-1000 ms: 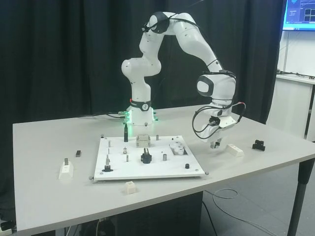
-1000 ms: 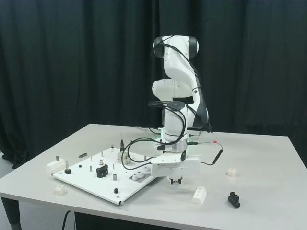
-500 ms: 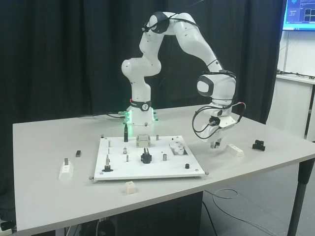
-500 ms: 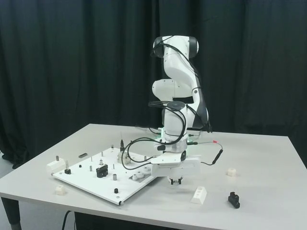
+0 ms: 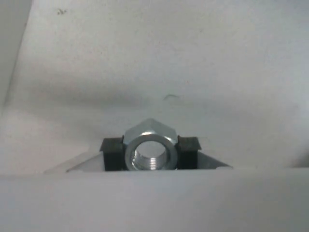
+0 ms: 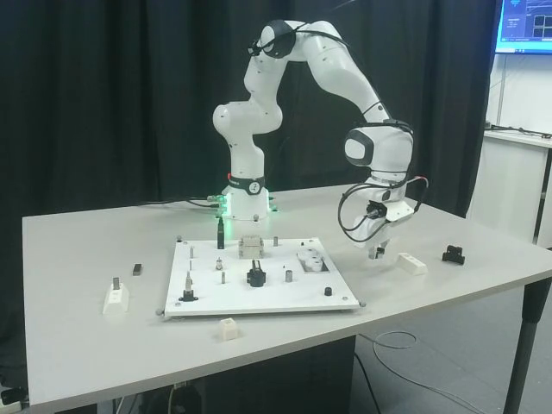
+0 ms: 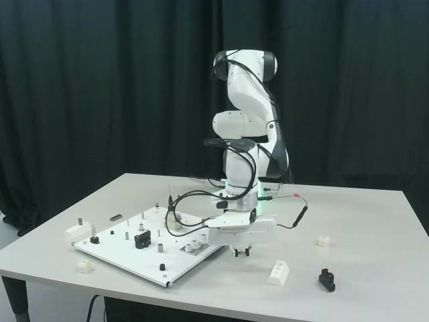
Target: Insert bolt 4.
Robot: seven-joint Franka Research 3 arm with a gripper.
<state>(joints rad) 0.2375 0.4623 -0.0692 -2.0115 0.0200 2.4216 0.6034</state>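
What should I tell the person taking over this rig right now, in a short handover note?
Gripper: shut on the bolt, its hex head between the black fingers, held just above the grey table beside the white board.
Nearby: a white block on the table next to the gripper.
Done: bolt picked up.
Left: carry it over the board, line it up with its hole and insert it. Which hole is number 4 cannot be told from the pictures.

A grey table (image 6: 78, 250) carries the white arm's base (image 6: 246, 203), a white square assembly board (image 6: 259, 297), a white block holding a peg (image 6: 116, 298), a small white cube (image 6: 228, 328), a white wedge block (image 6: 411, 263) and a black clip (image 6: 454, 254).
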